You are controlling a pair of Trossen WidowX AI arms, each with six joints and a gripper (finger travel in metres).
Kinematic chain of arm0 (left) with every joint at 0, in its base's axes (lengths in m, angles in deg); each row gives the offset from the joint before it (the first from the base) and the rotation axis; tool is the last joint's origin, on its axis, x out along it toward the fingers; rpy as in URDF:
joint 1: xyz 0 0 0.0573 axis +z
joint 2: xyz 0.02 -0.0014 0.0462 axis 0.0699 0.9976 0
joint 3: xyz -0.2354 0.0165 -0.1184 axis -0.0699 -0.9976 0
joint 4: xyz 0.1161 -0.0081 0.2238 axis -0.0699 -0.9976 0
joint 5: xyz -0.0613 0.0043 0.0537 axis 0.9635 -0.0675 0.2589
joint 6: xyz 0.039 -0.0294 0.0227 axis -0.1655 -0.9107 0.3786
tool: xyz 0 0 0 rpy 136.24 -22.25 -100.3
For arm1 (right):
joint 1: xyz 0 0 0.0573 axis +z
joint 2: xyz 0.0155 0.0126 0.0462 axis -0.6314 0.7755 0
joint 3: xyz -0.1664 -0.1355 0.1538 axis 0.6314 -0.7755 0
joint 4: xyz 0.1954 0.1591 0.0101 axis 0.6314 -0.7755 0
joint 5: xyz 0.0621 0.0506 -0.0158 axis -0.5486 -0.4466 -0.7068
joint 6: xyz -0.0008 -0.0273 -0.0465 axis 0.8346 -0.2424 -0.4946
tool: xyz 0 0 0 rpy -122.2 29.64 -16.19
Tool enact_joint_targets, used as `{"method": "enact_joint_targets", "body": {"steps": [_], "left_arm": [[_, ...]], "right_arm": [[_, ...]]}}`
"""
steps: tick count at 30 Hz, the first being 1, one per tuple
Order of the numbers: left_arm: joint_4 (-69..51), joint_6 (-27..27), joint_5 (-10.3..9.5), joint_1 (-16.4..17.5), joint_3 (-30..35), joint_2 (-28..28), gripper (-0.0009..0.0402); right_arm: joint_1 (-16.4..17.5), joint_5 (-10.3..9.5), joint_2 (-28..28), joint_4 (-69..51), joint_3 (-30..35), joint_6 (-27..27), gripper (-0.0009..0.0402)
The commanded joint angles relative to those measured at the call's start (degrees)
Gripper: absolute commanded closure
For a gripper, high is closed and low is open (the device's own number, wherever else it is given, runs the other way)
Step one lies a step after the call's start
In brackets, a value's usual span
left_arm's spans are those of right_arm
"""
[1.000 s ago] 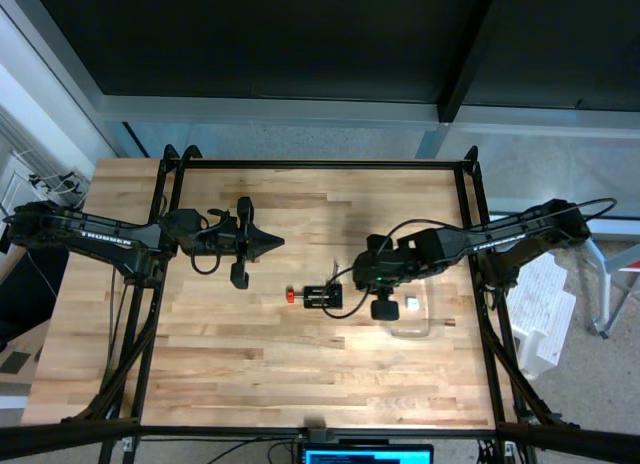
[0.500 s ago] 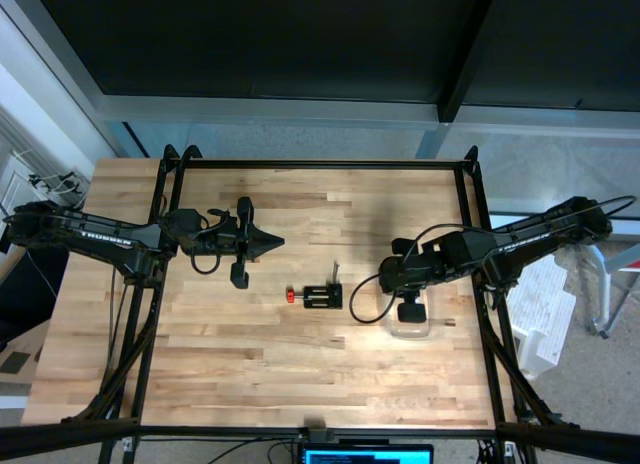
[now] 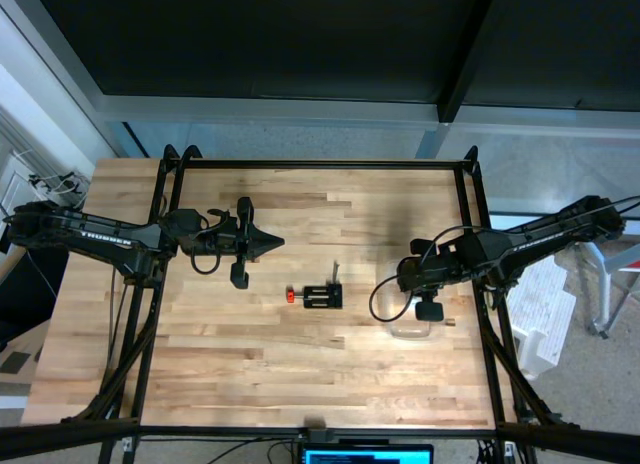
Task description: Remove the USB-C connector from taskboard and place in the container
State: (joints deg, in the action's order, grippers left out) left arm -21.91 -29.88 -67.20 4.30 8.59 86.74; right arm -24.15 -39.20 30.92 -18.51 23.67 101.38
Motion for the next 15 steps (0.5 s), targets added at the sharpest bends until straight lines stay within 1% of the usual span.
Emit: {"method": "enact_joint_targets", "body": {"steps": [1,7,15], "left_arm": [[0.0,0.0,0.02,0.0,0.0,0.0,0.0393],[0.0,0.0,0.02,0.0,0.0,0.0,0.0393],[0.0,0.0,0.02,0.0,0.0,0.0,0.0393]], "right_arm": [[0.0,0.04,-1.0,0.1,-1.9,0.0,0.0393],[0.0,0.07,-1.7,0.2,-3.9,0.0,0.0393],[0.0,0.07,-1.6,0.7,-4.3,0.0,0.0393]]}}
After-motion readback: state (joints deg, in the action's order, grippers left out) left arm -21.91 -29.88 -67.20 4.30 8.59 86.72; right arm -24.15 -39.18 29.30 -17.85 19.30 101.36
